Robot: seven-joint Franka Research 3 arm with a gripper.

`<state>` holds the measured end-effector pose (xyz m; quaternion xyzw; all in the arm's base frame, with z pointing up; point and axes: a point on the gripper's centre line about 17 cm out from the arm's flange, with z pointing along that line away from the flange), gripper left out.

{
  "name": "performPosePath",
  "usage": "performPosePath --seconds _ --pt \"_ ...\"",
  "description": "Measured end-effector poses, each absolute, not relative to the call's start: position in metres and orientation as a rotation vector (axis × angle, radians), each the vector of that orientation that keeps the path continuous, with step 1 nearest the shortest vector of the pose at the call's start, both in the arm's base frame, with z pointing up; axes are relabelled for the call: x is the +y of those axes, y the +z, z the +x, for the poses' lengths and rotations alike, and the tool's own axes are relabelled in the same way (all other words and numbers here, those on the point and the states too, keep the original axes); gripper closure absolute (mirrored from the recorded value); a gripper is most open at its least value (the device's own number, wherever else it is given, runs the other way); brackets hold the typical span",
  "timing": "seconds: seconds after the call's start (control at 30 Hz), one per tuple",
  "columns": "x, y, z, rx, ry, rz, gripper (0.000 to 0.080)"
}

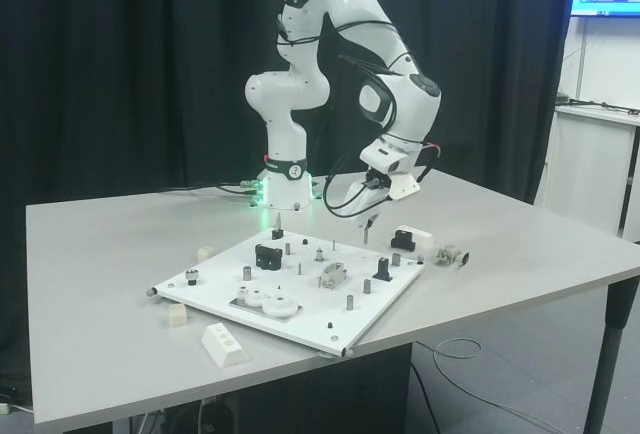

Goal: Place round peg 2.

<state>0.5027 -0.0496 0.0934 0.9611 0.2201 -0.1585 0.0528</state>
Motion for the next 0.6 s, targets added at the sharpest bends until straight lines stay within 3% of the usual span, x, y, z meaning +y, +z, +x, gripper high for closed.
performPosePath --seconds 0.6 --pt "-0.0500 0.0951 0.5036 0.667 -0.477 2.922 0.0733"
